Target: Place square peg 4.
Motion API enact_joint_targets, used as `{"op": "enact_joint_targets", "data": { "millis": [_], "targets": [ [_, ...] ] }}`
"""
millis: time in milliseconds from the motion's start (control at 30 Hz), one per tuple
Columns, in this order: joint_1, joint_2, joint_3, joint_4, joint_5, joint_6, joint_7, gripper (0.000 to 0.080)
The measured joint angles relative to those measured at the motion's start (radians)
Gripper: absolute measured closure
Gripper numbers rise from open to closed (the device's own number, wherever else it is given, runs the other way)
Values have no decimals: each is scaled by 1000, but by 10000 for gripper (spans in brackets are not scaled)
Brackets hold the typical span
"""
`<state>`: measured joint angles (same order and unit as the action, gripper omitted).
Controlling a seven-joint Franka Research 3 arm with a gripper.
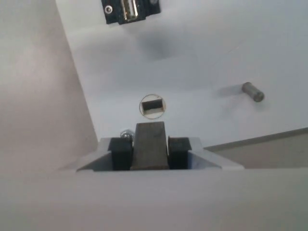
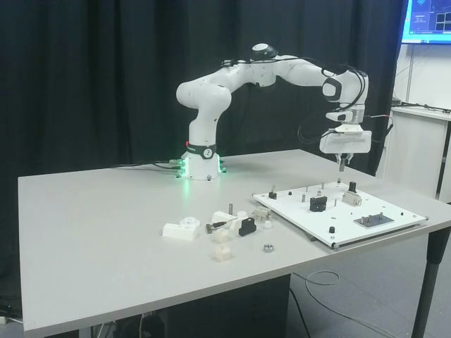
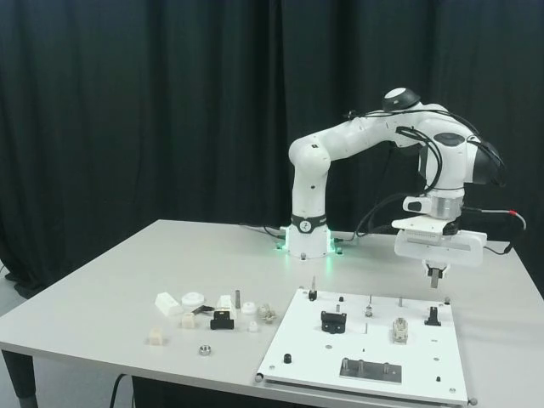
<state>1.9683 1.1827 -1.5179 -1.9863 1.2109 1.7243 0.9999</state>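
1. square peg (image 1: 150, 150) is pinched between the two black fingers of the tool (image 1: 150, 154), sticking down past the fingertips, so the tool is closed on it
2. straight ahead of the peg tip in the wrist view sits a square hole (image 1: 152, 106) with a ring round it, cut into the white board (image 1: 202, 57); peg and hole look near to lined up but apart
3. room views put the tool (image 2: 343, 160) hanging above the far edge of the board (image 3: 374, 374), clear of it, peg tip not touching anything
4. judging by that, this is the carry-and-align step; the insertion is not yet done
5. next move calls for a straight descent with the peg's flat sides squared to the hole's sides, since any twist would probably jam it on the rim
6. nearby on the board: a grey round pin (image 1: 253, 91) and a black connector block (image 1: 130, 9)
7. loose small parts (image 2: 225, 229) lie on the grey bench (image 2: 91, 211), well apart from the action
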Motion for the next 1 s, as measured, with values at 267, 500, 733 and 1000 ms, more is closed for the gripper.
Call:
{"op": "enact_joint_targets", "data": {
  "millis": [267, 500, 733, 1000],
  "targets": [
    [0, 0, -9, 2, -14, -1, 3, 649],
    [0, 0, -11, 2, -21, -1, 3, 649],
    [-1, 0, -15, 2, -28, -1, 15, 649],
    [-3, 0, -22, 4, -44, 2, 16, 649]
  ]
}}
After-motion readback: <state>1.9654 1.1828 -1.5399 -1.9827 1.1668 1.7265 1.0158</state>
